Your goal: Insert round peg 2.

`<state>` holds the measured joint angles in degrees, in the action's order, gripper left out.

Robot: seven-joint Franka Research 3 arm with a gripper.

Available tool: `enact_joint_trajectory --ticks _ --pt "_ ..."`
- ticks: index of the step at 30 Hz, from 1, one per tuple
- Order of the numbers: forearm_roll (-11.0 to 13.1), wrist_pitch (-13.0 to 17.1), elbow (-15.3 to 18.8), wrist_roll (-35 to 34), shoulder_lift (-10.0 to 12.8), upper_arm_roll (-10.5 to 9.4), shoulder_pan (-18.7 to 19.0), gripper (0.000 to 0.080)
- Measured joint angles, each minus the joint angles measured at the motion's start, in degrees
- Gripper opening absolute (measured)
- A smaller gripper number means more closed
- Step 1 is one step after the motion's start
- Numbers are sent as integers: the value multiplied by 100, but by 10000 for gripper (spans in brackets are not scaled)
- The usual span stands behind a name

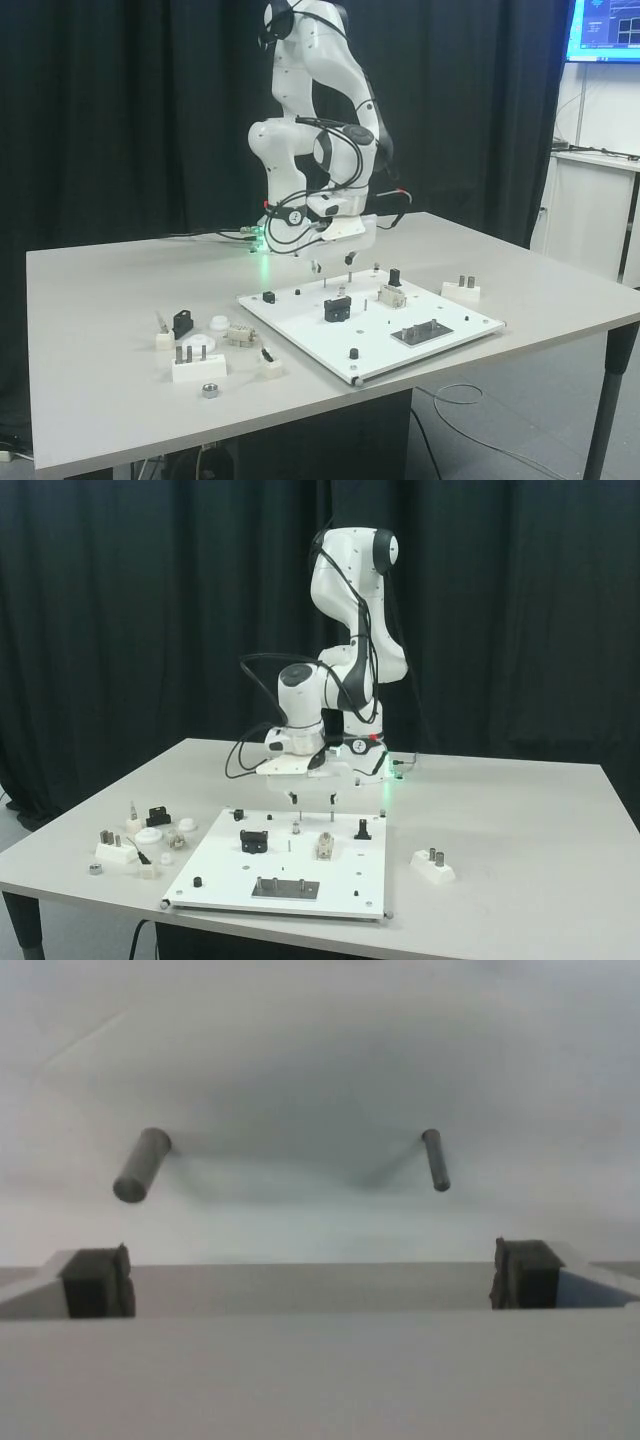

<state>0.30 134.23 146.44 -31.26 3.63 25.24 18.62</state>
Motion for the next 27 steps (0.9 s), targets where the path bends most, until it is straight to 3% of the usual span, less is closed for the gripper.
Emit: enact_joint_trajectory --ticks 11,27 --pt "0 -9 3 1 90 -1 0 800" --pt "-11 0 -125 1 18 3 -1 800"
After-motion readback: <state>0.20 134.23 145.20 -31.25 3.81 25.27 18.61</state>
